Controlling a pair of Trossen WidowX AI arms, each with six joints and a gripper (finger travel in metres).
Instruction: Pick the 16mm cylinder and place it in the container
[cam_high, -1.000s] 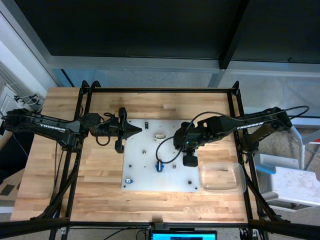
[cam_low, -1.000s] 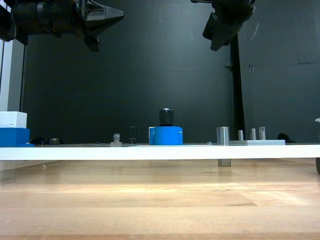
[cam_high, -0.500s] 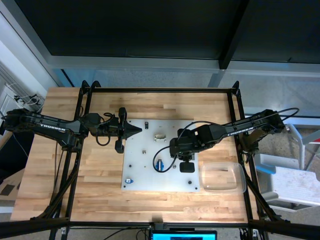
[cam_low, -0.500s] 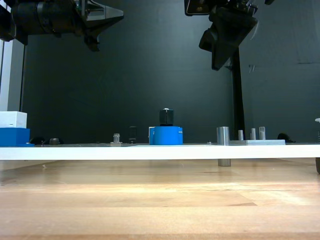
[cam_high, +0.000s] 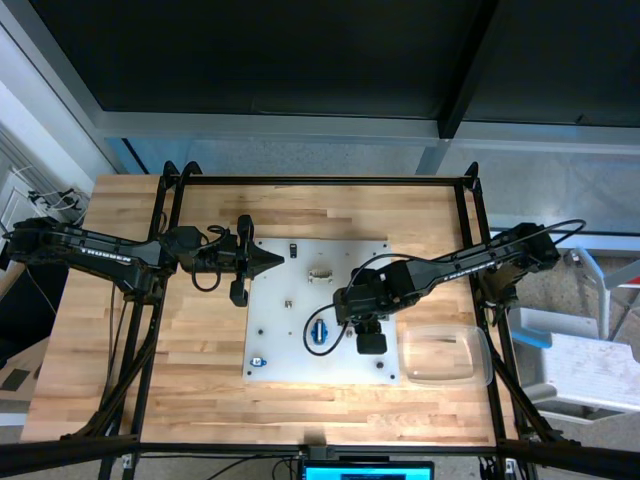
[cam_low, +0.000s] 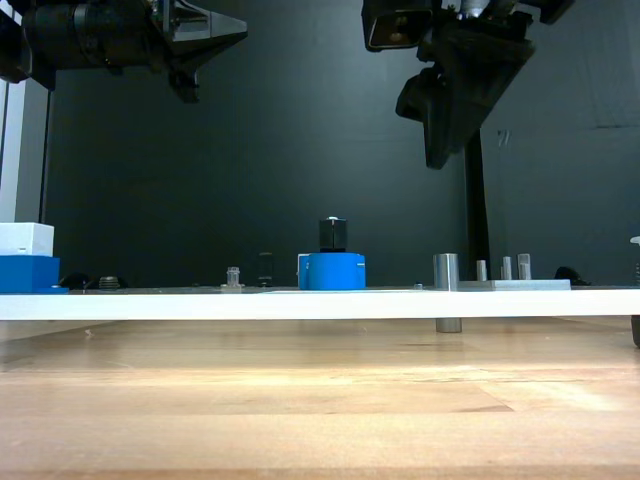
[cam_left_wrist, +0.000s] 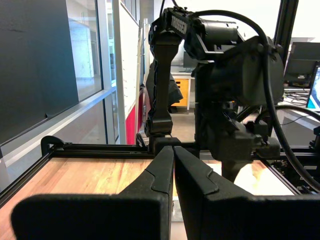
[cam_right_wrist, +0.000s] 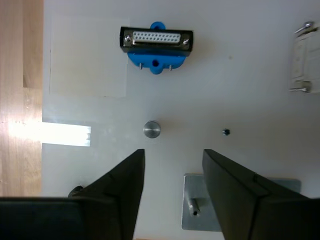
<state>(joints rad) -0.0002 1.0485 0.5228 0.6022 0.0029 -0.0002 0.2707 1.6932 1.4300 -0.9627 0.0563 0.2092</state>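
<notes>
Open air between spread right gripper (cam_right_wrist: 173, 156), high up, and 16mm cylinder (cam_right_wrist: 152, 129) below. Stands upright on near-right part of white board (cam_high: 300, 300), long axis vertical, round top up. Grey block (cam_right_wrist: 280, 192) near, to right. Clear container (cam_high: 445, 358) on table (cam_high: 200, 400), just right of board edge; only wood seen through floor. Left gripper (cam_left_wrist: 173, 155) pressed together, high over far-left board corner.
</notes>
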